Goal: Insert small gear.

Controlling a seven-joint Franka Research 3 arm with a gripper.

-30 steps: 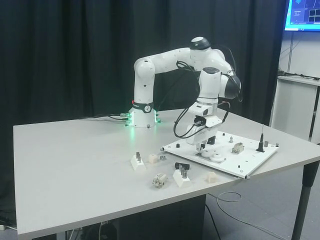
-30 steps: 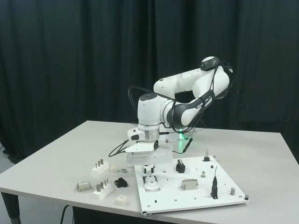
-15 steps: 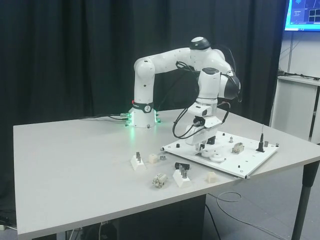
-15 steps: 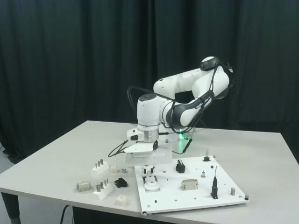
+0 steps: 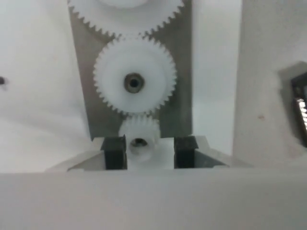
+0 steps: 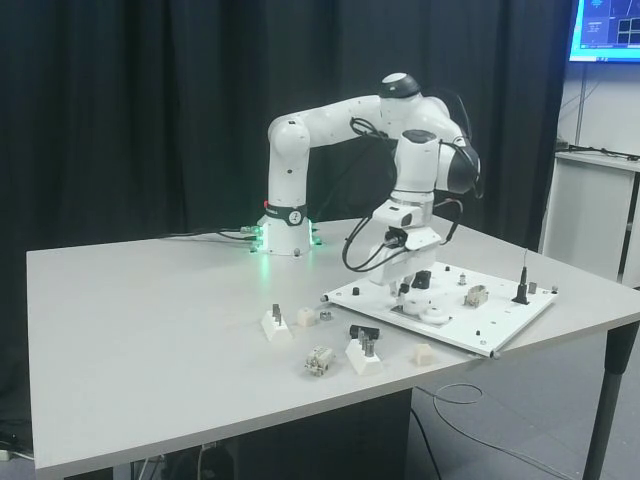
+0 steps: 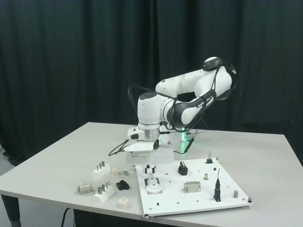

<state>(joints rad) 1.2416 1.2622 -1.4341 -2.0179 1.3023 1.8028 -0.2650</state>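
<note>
In the wrist view the small white gear [image 5: 139, 139] sits on the grey gear plate [image 5: 177, 110], its teeth meshed with the medium white gear [image 5: 134, 82]. The edge of the large gear [image 5: 125, 9] shows beyond that. My gripper [image 5: 150, 151] is open just above the small gear. Its black fingertips [image 5: 114, 151] stand on either side, and there is a clear gap on one side. In the room views the gripper [image 6: 404, 289] [image 7: 149, 168] hangs a little above the gears on the white board [image 6: 500, 320] [image 7: 189, 201].
Loose parts lie on the grey table beside the board: white blocks with pins [image 7: 101, 168] [image 6: 362, 354], a small connector [image 6: 318, 361] and a black piece [image 7: 122, 185]. On the board stand a tall black peg [image 6: 521, 290] [image 7: 217, 191] and a black fixture [image 7: 182, 168].
The wrist and gripper have risen a little from the board. The small gear stays seated on the plate, free of the fingers.
</note>
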